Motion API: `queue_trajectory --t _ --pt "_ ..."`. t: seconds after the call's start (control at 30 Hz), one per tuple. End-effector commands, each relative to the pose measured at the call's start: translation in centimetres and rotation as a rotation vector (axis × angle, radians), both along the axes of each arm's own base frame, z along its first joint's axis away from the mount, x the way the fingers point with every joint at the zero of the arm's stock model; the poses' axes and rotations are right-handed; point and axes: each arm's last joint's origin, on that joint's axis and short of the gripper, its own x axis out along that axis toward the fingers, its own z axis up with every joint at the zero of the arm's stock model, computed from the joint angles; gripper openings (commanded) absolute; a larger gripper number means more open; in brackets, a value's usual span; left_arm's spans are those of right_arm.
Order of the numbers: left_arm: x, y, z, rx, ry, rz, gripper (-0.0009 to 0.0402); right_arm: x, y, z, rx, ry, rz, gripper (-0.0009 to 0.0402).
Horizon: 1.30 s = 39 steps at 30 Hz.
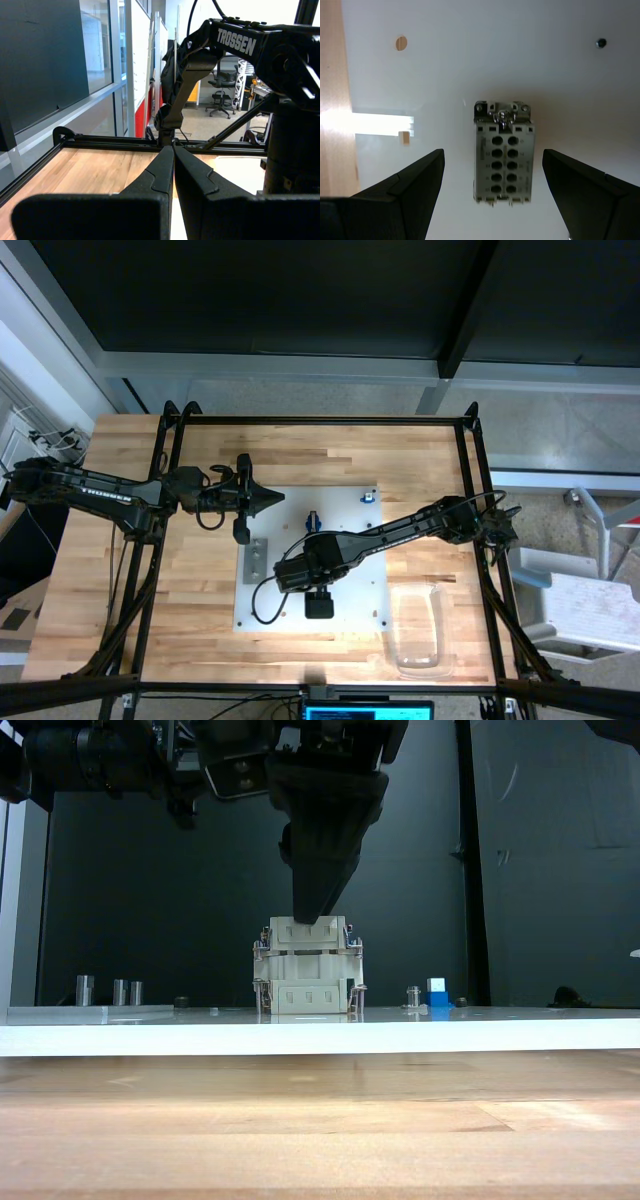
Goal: Remove the HAN10-E connector and place it in the container
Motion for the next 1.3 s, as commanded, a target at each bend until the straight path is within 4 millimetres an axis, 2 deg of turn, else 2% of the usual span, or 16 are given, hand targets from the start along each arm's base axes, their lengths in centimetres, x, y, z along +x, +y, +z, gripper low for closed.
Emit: queue_trajectory --t 0.03,0.33,0.7,0.9,1.3 --pt "0.0 0.01 0.01 0.0 -0.001 0.0 0.0 0.08 -0.03 -0.48 0.002 -0.005 -0.002 0.0275" --pt "0.0 0.0 0.01 0.0 -0.002 0.0 0.0 0.12 -0.17 -0.97 0.001 -0.003 -0.004 0.027" --pt "0.01 0.0 0.0 0.0 -0.001 0.0 0.0 0.14 -0.23 -1.06 0.001 -0.002 -0.005 0.0221" --pt "0.01 0.01 0.0 0.0 0.0 0.0 0.0 0.16 -0.26 -1.06 0.001 -0.003 -0.004 0.0171" --pt "0.0 0.01 0.01 0.0 -0.001 0.0 0.0 0.16 -0.28 -1.06 0.001 -0.003 -0.003 0.0039"
